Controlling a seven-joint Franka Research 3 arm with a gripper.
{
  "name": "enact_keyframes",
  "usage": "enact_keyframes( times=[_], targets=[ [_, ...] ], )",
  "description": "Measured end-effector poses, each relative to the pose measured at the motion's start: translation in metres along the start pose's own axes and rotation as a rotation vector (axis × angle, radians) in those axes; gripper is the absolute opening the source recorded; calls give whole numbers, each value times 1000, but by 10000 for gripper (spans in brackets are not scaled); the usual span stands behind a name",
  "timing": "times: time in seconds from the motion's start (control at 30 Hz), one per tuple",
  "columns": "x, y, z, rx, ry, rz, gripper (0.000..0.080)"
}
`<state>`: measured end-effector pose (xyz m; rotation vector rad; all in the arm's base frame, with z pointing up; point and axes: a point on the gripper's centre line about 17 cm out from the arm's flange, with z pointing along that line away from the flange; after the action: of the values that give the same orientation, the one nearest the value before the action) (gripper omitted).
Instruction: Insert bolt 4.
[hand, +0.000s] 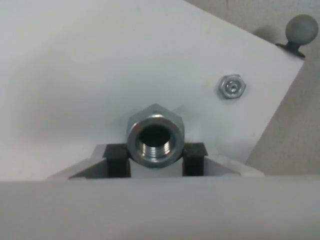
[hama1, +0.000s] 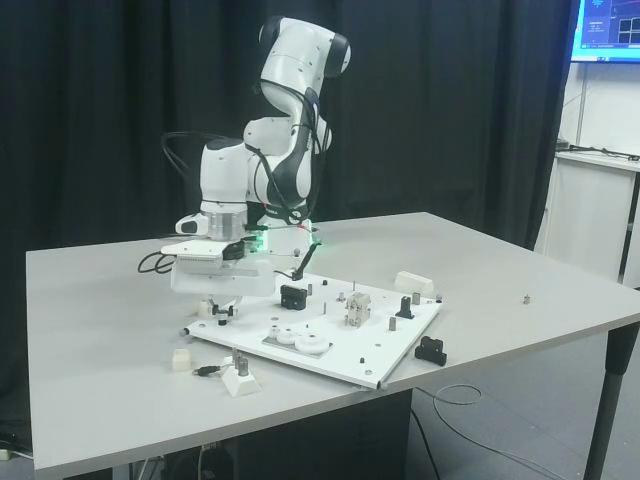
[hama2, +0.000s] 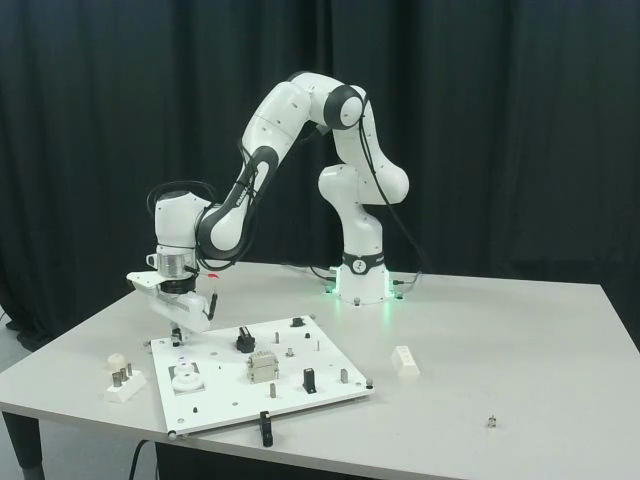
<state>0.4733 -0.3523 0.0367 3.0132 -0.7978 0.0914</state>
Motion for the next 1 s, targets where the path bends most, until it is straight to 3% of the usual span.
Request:
enact_keyframes(
  times=[1.0],
  targets=[
    [0,-3,0,7,-10,250,222]
  ],
)
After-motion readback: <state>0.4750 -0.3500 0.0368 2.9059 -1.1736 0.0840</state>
